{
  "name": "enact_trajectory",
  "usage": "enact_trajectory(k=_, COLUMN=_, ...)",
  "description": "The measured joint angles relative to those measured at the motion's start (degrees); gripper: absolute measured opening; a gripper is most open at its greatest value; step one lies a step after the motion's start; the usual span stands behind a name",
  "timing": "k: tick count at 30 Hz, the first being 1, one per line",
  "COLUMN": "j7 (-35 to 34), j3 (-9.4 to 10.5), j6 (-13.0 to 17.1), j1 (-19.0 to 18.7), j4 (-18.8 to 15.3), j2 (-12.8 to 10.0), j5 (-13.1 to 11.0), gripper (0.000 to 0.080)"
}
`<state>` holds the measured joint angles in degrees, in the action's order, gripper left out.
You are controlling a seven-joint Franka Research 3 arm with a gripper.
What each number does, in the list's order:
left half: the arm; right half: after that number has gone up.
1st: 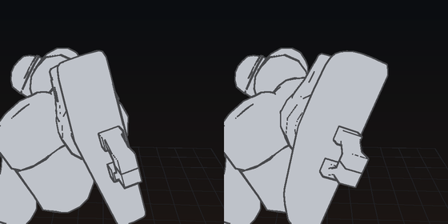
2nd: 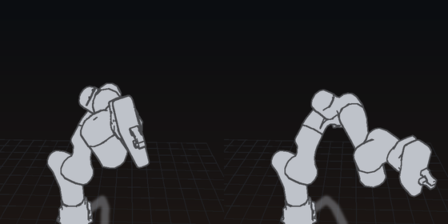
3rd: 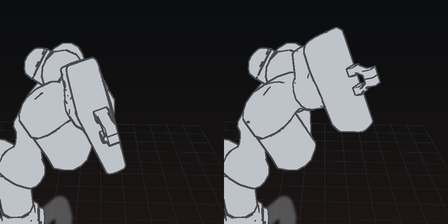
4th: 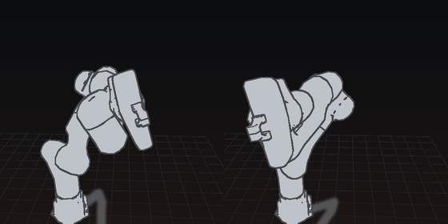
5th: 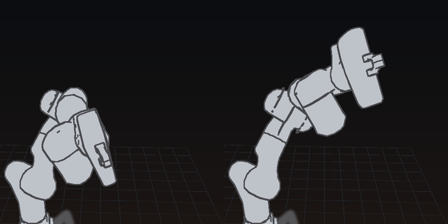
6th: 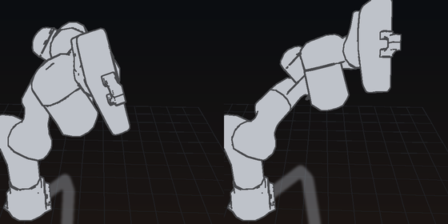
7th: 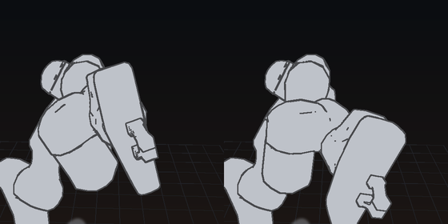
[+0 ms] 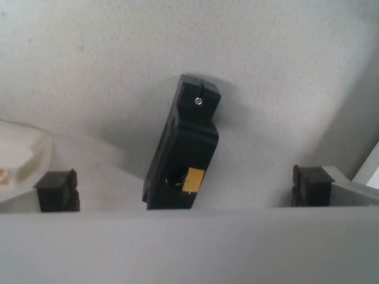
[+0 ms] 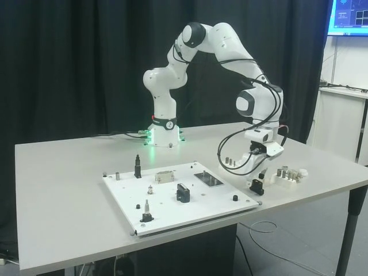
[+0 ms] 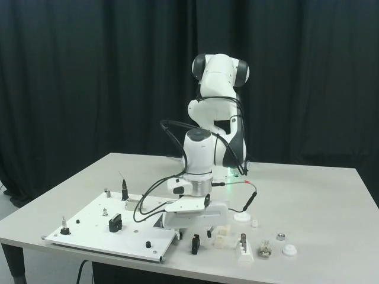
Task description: Pick D-SUB.
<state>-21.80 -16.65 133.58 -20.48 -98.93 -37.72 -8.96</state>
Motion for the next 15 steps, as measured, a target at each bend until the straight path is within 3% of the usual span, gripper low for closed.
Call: enact_trajectory(k=15, j7=-1.3, j3=0.49, j6=1.4, j1=0.2, j4=-0.5, j2=-0.3, j5=0.0, gripper=0.08)
